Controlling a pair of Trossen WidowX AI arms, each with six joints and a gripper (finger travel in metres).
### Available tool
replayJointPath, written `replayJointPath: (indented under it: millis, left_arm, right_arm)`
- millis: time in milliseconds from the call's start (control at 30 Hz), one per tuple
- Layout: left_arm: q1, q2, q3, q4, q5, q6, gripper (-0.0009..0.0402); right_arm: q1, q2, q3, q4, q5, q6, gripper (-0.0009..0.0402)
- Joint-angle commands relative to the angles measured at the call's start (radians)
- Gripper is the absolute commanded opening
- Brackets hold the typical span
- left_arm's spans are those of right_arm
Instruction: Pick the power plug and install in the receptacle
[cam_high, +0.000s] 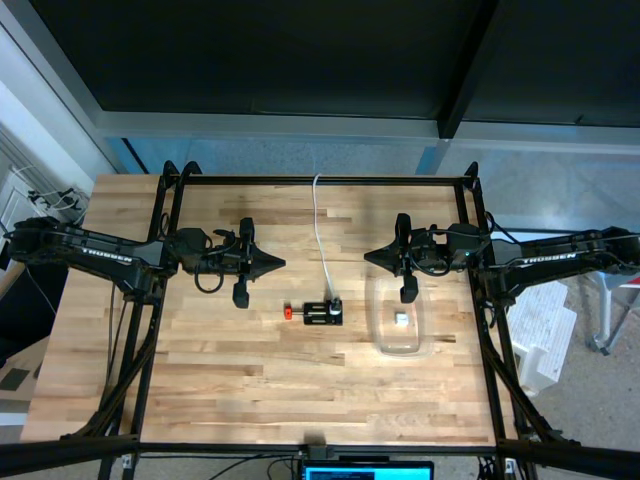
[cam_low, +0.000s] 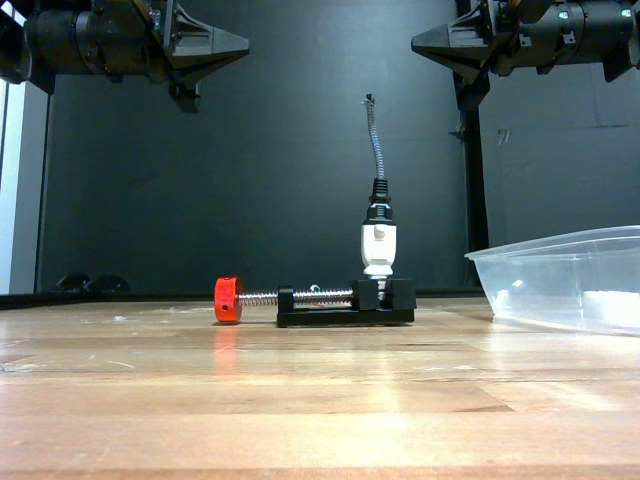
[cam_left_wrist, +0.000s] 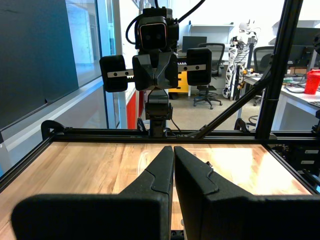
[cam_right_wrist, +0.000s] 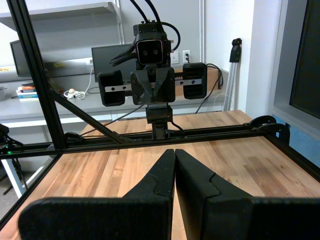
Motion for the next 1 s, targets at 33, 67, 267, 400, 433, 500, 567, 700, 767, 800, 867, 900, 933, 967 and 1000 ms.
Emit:
replayJointPath:
  millis: [33, 67, 267, 400, 433, 500, 567, 700, 767, 800, 867, 900, 933, 967, 1000]
  left_arm:
    - [0.000, 0.000, 0.000, 0.000, 0.000, 0.000, 0.0000]
    - [0.000, 0.000, 0.000, 0.000, 0.000, 0.000, 0.0000]
    - [0.000, 0.000, 0.000, 0.000, 0.000, 0.000, 0.0000]
    - [0.000, 0.000, 0.000, 0.000, 0.000, 0.000, 0.0000]
    - [0.000, 0.000, 0.000, 0.000, 0.000, 0.000, 0.0000]
    - [0.000, 0.000, 0.000, 0.000, 0.000, 0.000, 0.0000]
    - [0.000, 0.000, 0.000, 0.000, 0.000, 0.000, 0.0000]
    - [0.000, 0.000, 0.000, 0.000, 0.000, 0.000, 0.0000]
    - [0.000, 0.000, 0.000, 0.000, 0.000, 0.000, 0.0000]
    - [0.000, 0.000, 0.000, 0.000, 0.000, 0.000, 0.0000]
    - [0.000, 0.000, 0.000, 0.000, 0.000, 0.000, 0.0000]
    - [0.000, 0.000, 0.000, 0.000, 0.000, 0.000, 0.0000]
    - [0.000, 0.000, 0.000, 0.000, 0.000, 0.000, 0.0000]
    - [0.000, 0.000, 0.000, 0.000, 0.000, 0.000, 0.0000]
    - [0.000, 0.000, 0.000, 0.000, 0.000, 0.000, 0.0000]
  right_arm:
    - [0.000, 0.000, 0.000, -0.001, 0.000, 0.001, 0.0000]
    - [0.000, 0.000, 0.000, -0.001, 0.000, 0.001, 0.0000]
    - [0.000, 0.000, 0.000, -0.001, 0.000, 0.001, 0.0000]
    - [0.000, 0.000, 0.000, -0.002, 0.000, 0.001, 0.0000]
    - [0.000, 0.000, 0.000, -0.002, 0.000, 0.001, 0.0000]
    - [0.000, 0.000, 0.000, -0.003, 0.000, 0.001, 0.0000]
    - [0.000, 0.000, 0.000, -0.006, 0.000, 0.001, 0.0000]
    - [0.000, 0.000, 0.000, -0.019, 0.000, 0.001, 0.0000]
    - [0.000, 0.000, 0.000, -0.019, 0.000, 0.001, 0.0000]
    - [0.000, 0.000, 0.000, -0.019, 0.000, 0.001, 0.0000]
    - [0.000, 0.000, 0.000, -0.019, 0.000, 0.001, 0.0000]
    - [0.000, 0.000, 0.000, -0.019, 0.000, 0.001, 0.0000]
    - [0.000, 0.000, 0.000, -0.019, 0.000, 0.001, 0.0000]
    - [0.000, 0.000, 0.000, -0.019, 0.000, 0.001, 0.0000]
    - [0.000, 0.000, 0.000, -0.019, 0.000, 0.001, 0.0000]
